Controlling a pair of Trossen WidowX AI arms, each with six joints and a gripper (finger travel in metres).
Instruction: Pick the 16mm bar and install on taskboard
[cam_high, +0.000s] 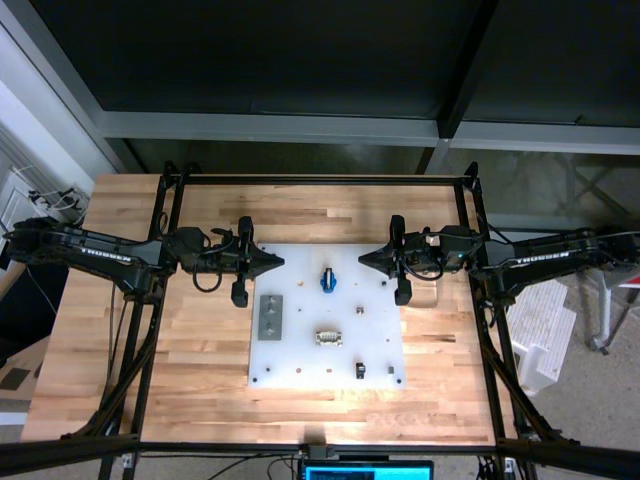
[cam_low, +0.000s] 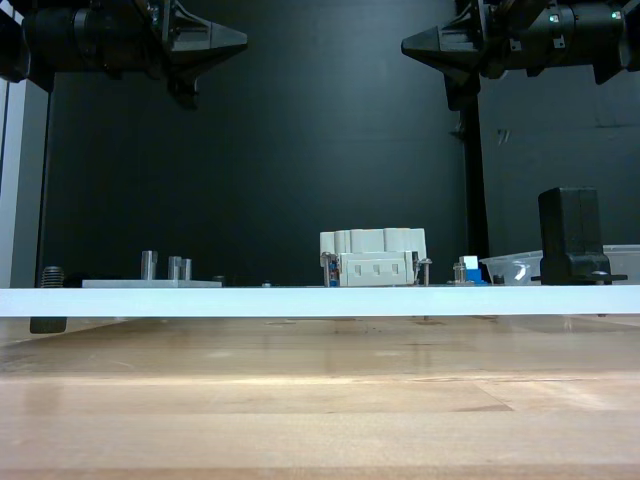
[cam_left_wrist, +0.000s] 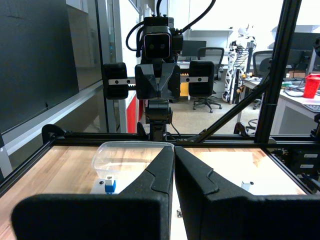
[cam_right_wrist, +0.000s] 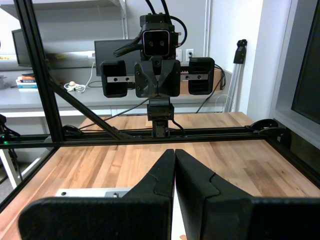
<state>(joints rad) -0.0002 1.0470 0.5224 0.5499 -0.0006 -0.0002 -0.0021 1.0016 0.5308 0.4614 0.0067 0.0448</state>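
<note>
High view showed the left gripper (cam_high: 278, 262) hanging above the taskboard's (cam_high: 300, 360) far left corner and the right gripper (cam_high: 363, 259) above its far edge toward the right, both well clear of the board. In the wrist views each pair of fingers was pressed together with nothing between them. The 16mm bar could not be picked out for certain. It probably lay in the clear tray (cam_left_wrist: 125, 157) just beside the taskboard's far right edge, but the tray's contents were too faint to tell. Judged from its name, the bar would be a short metal rod: stiff, hard, rather heavy for its size, and smooth enough to slip or roll. It would best be taken across its round side near mid-length, with the fingers first opened wide, leaving one end free to enter its hole in the taskboard.
</note>
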